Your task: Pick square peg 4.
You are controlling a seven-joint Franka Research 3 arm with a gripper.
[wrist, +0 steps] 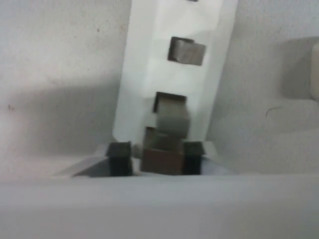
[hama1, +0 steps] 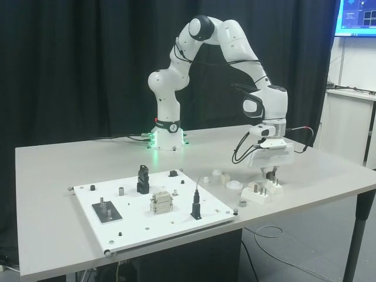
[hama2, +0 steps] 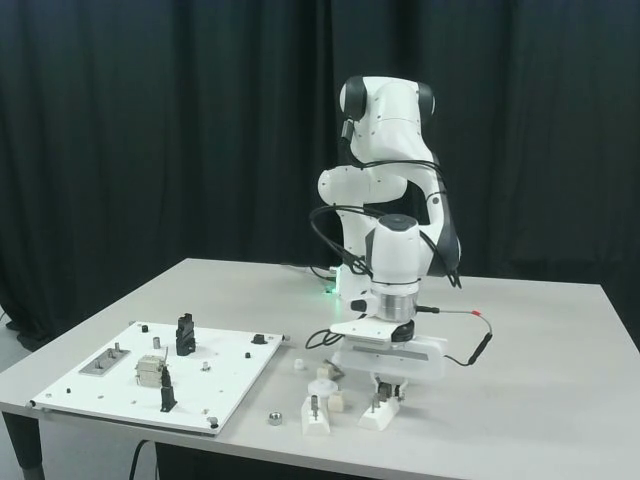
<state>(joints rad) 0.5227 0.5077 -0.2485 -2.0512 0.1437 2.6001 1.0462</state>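
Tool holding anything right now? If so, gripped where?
Looks like yes: the tool has its fingers either side of a square peg's top end, at the white peg holder. Actual contact can't be confirmed; the peg is not lifted clear.

Peg (wrist: 162, 155) between jaws, on holder (wrist: 172, 74)

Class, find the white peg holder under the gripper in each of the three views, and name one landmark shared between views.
Wrist view: white peg holder, straight ahead of the fingertips.
First room view: holder, near table's right edge.
Second room view: holder, near front edge.
Shared landmark: gripper directly above it.
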